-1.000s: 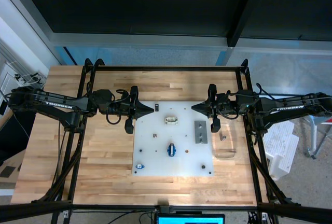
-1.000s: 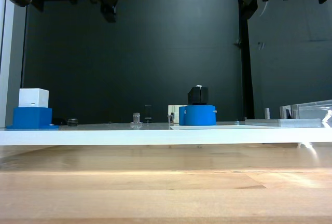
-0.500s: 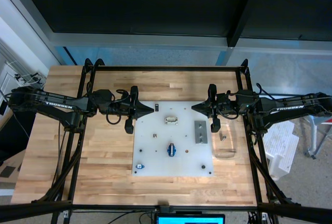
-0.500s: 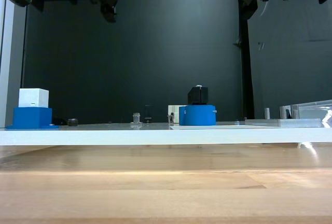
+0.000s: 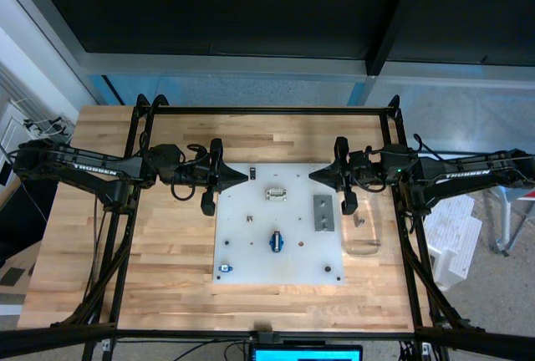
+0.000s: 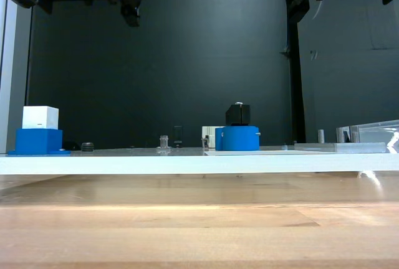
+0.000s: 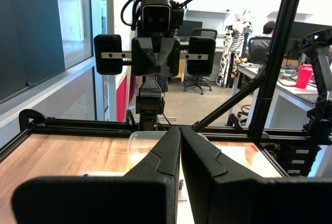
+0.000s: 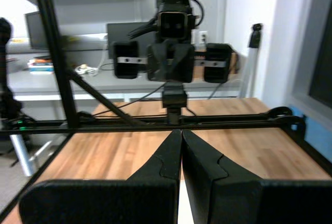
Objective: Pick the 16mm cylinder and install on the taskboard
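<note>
As viewed from overhead, left gripper: hangs level over the far left edge of the taskboard, pointing inward. Clenched, per the left wrist view: fingers pressed flat together, gripping nothing.

Opposite, right gripper: hangs level over the board's far right part, pointing inward at the left one and well apart from it. Likewise clenched on nothing, per the right wrist view. From table height: high above the board in both cases, touching nothing.

As for the 16mm cylinder: lies inside the clear tray, just off the board's right edge, beside and to the near side of the right gripper. Shows only as a small grey speck, too small to tell whether upright or on its side. Not installed on the board.

On the taskboard, lying flat on the wooden table: a grey block near the right edge, a beige connector toward the far edge, a blue fitting near the centre, and a small blue-and-white piece at the near left corner.
</note>
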Controlling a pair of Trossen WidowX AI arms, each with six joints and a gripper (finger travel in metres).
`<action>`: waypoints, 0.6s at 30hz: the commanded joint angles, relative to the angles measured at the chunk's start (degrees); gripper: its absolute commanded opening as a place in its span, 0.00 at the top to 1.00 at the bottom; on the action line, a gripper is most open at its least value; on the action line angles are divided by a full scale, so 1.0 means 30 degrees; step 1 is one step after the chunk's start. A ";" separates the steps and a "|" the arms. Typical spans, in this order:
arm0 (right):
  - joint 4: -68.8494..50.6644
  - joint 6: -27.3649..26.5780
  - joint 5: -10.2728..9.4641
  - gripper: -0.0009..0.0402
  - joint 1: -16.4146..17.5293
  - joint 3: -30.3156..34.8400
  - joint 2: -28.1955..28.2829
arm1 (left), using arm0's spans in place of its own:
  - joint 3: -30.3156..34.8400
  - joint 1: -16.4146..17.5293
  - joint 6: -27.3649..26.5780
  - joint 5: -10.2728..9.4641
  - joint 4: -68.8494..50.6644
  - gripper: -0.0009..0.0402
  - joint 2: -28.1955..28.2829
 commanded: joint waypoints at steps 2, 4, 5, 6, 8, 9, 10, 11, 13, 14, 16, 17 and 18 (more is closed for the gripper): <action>-0.2776 0.0466 -0.0219 0.98 0.0036 0.0576 -0.0080 | 0.0007 0.0000 0.0007 0.0000 0.0015 0.98 0.0015; -0.5544 0.0328 -0.0226 0.98 0.0044 0.1377 -0.0036 | 0.0007 0.0007 0.0007 0.0000 0.0007 0.98 0.0015; -0.6805 0.0335 -0.0211 0.98 0.0058 0.1778 -0.0015 | 0.0007 0.0000 0.0007 0.0000 0.0000 0.98 0.0015; -0.7919 0.0364 -0.0189 0.98 0.0073 0.2164 -0.0015 | 0.0007 0.0000 0.0007 0.0000 0.0007 0.98 0.0007; -0.9916 0.0488 -0.0182 0.98 0.0087 0.2834 -0.0022 | 0.0007 0.0000 0.0007 0.0000 0.0015 0.98 0.0007; -1.0863 0.0590 -0.0189 0.98 0.0095 0.3169 -0.0022 | 0.0007 0.0007 0.0007 0.0000 0.0015 0.98 0.0007; -1.1912 0.0656 -0.0197 0.98 0.0109 0.3490 -0.0022 | 0.0007 0.0007 0.0007 0.0000 0.0007 0.98 0.0007; -1.2998 0.0648 -0.0262 0.98 0.0124 0.3810 -0.0015 | 0.0007 0.0000 0.0007 0.0000 0.0007 0.98 0.0007; -1.5234 0.0648 -0.0262 0.98 0.0124 0.4430 0.0022 | 0.0007 0.0007 0.0007 0.0000 0.0007 0.98 0.0007; -1.6298 0.0648 -0.0262 0.98 0.0124 0.4750 0.0022 | 0.0007 0.0000 0.0007 0.0000 0.0007 0.98 0.0007; -1.8367 0.0663 -0.0262 0.98 0.0146 0.5348 0.0036 | 0.0007 0.0007 0.0007 0.0000 0.0015 0.98 0.0007; -1.9300 0.0736 -0.0270 0.98 0.0160 0.5632 0.0036 | 0.0007 0.0000 0.0007 0.0000 0.0007 0.98 0.0007; -2.0232 0.0882 -0.0306 0.98 0.0160 0.5887 0.0036 | 0.0007 0.0007 0.0007 0.0000 0.0007 0.98 0.0007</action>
